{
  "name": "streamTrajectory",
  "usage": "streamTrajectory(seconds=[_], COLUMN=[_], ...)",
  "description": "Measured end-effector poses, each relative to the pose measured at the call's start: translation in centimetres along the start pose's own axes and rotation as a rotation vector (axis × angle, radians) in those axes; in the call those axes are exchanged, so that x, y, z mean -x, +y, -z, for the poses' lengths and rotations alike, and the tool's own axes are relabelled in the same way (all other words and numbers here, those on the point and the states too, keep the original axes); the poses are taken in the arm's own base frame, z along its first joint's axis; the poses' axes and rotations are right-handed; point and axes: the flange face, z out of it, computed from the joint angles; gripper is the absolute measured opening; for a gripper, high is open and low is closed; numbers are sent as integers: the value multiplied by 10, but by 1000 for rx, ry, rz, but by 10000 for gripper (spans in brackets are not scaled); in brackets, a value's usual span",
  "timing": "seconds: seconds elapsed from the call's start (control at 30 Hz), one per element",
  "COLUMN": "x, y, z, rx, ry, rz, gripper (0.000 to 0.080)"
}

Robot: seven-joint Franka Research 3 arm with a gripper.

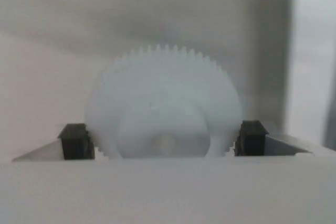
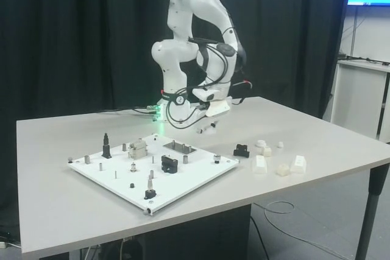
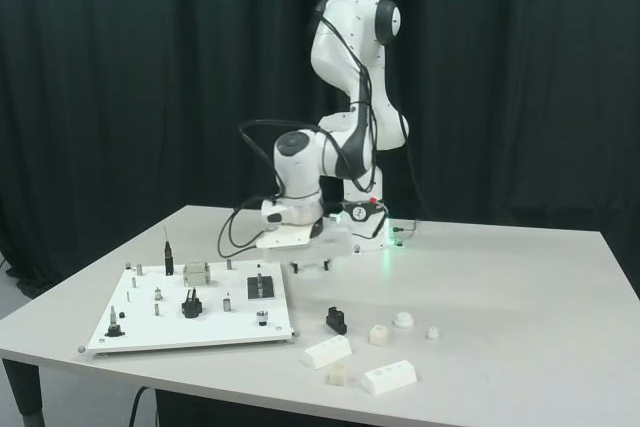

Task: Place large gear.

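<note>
Gear teeth fill my wrist view: the large gear [image 1: 164,106] is white and sits between my 2 black fingertips [image 1: 75,141], which press on its 2 sides. My jaws are closed on it and hold it tight. My gripper [image 2: 208,127] hangs in the air, above the grey table [image 2: 317,141], just past the far edge of the white board [image 2: 189,172]. The gear shows as a small white shape under my hand in the second room view [image 3: 312,265], clear of the table top.

The white board lies flat on the table with small pegs and black parts standing on it. A small black block [image 2: 241,150] sits on the table just beside the board. Near it are some white blocks [image 2: 279,165] and small round white pieces [image 2: 262,145], all lying on the table, well apart from my gripper. A green light [image 2: 156,112] glows by my base. Black curtains hang behind me.
</note>
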Motion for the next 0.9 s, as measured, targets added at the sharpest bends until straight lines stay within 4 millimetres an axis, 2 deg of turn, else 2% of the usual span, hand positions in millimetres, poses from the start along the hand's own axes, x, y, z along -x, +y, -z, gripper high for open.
streamTrajectory(seconds=[0.3,0.9], x=[15,24], y=[-28,-63], z=[-11,-44], rx=[5,31], ry=[30,57], rz=[3,33], gripper=[592,592])
